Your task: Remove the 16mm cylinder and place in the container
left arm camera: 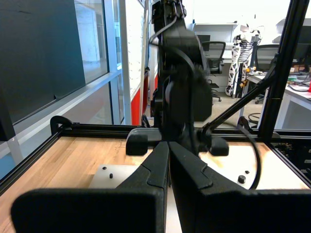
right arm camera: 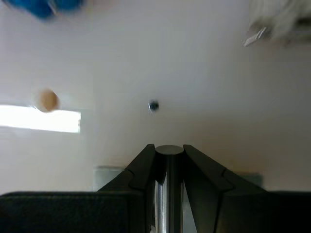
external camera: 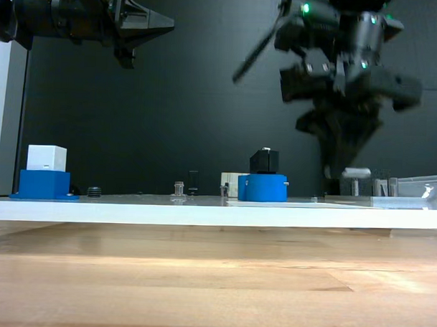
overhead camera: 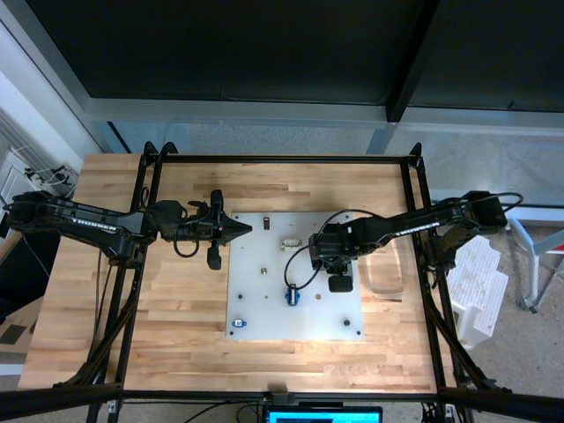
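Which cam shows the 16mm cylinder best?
Right wrist view: 16mm cylinder clamped in the right tool over the white board. High and low views: can't make it out at that tool. Left wrist view: none; left tool hovers at the board's left edge.

We see a wooden tabletop (overhead camera: 132, 352) with a white board (overhead camera: 264, 308) lying flat at its middle. A clear tray (overhead camera: 368, 280) lies just beside the board, toward the right edge. The left gripper (overhead camera: 247, 228) hangs over the left half, fingers together. The right gripper (right arm camera: 168, 151) is over the board, pinching a metal peg (right arm camera: 168, 189).
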Motion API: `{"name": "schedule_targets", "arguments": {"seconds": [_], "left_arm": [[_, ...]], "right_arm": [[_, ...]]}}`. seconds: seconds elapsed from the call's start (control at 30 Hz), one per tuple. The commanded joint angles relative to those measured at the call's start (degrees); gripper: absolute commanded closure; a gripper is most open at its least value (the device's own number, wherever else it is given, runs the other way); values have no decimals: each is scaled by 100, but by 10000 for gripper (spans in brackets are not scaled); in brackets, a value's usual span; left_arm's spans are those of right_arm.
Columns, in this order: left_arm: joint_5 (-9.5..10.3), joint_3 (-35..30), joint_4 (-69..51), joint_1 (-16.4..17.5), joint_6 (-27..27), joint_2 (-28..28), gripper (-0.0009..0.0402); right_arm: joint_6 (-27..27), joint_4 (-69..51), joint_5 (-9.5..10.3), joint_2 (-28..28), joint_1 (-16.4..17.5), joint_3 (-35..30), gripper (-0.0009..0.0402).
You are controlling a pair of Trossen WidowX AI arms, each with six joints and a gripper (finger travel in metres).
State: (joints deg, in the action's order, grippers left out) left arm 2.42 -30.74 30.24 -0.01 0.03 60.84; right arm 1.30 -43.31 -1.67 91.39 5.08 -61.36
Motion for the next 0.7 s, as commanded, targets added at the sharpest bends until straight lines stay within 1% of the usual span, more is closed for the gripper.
{"name": "schedule_targets", "arguments": {"seconds": [0.03,0.17,0.3,0.6,0.7], "left_arm": [[-2,-2,2,0,2,2,393],[-2,-2,2,0,2,2,393],[0,-2,2,0,2,2,393],[-2,-2,2,2,2,2,393],[-2,-2,2,2,2,2,393]], "right_arm": [[-57,-258,-28,-74,-2,-254,389],[-68,-518,-31,-181,-4,-404,389],[44,-743,-31,-413,-4,-319,389],[562,-1292,-35,-1467,13,299,389],[654,-1425,-31,-1818,24,560,389]]}}
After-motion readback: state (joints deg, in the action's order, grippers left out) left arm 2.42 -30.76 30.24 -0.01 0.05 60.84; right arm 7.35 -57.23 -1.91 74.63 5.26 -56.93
